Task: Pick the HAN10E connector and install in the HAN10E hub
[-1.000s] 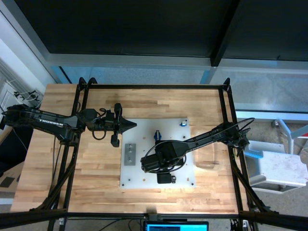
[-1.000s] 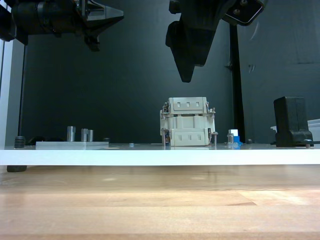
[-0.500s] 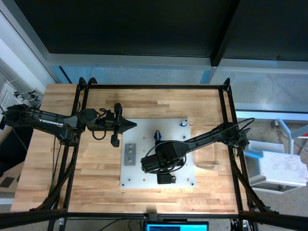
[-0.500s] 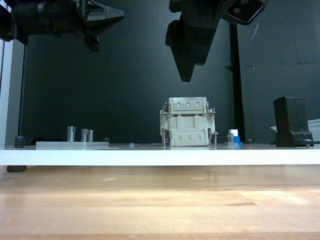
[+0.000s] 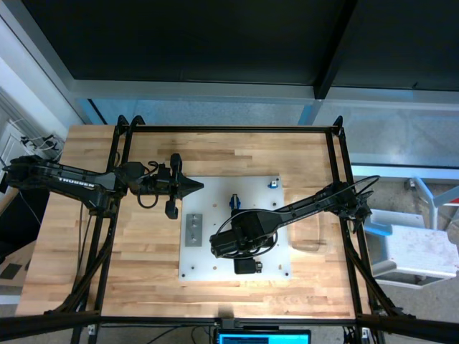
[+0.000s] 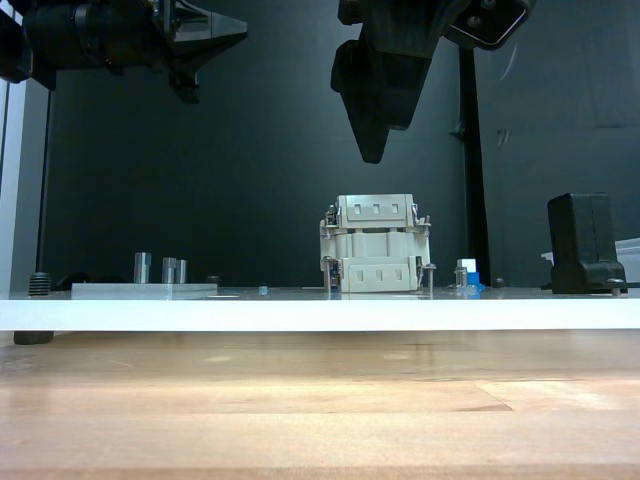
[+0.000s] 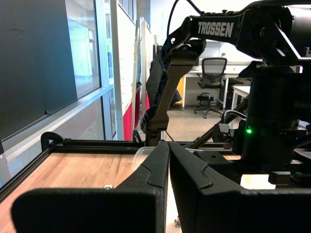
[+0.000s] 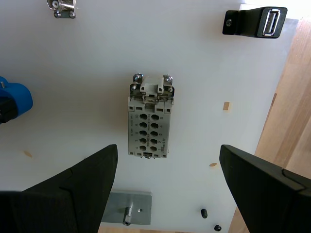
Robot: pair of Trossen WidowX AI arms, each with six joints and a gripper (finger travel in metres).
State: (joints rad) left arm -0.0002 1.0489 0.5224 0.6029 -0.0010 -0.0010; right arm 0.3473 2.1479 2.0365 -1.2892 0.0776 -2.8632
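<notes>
Connector (image 6: 375,210): stacked on hub (image 6: 378,272) mid-board (image 5: 208,265), seemingly mated; right gripper (image 8: 167,155) hanging well above it, fingers wide apart, empty; left gripper (image 5: 192,185) parked aloft near left edge, fingers together; withdraw straight up; check level seating; press evenly if proud.

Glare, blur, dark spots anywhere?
Right wrist view: even light, HAN10E connector sharp under the open right hand. Low view: right hand above it and left hand high at left, black silhouettes. Left wrist view: shut left hand dark, room behind bright.
</notes>
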